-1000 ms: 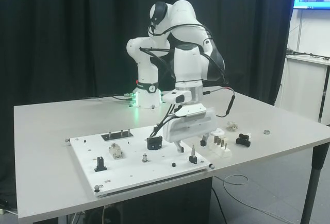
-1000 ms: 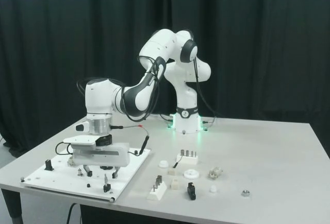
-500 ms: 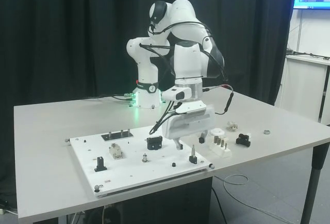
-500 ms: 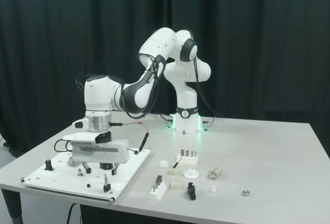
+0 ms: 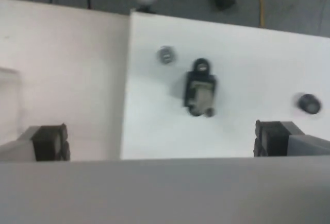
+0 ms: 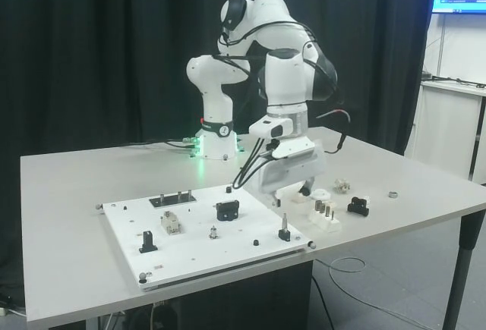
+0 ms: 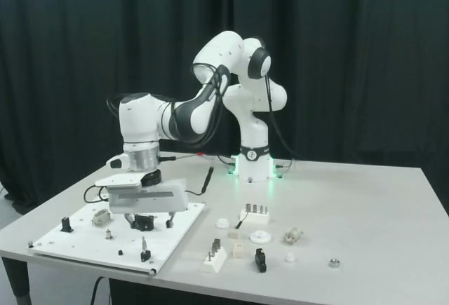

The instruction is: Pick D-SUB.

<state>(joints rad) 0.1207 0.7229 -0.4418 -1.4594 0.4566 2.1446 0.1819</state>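
Wrist view: the fingers stand wide apart with nothing between them. Below and ahead of them a small black post stands on the white board.

First room view: the gripper has lifted off the board and swung toward the loose parts. I judge this a reach just begun, nothing picked. What I take for the D-SUB, a small grey connector, lies on the table beyond the fingers, outside the wrist camera's sight.

Second room view: the D-SUB lies well apart from the fingers.
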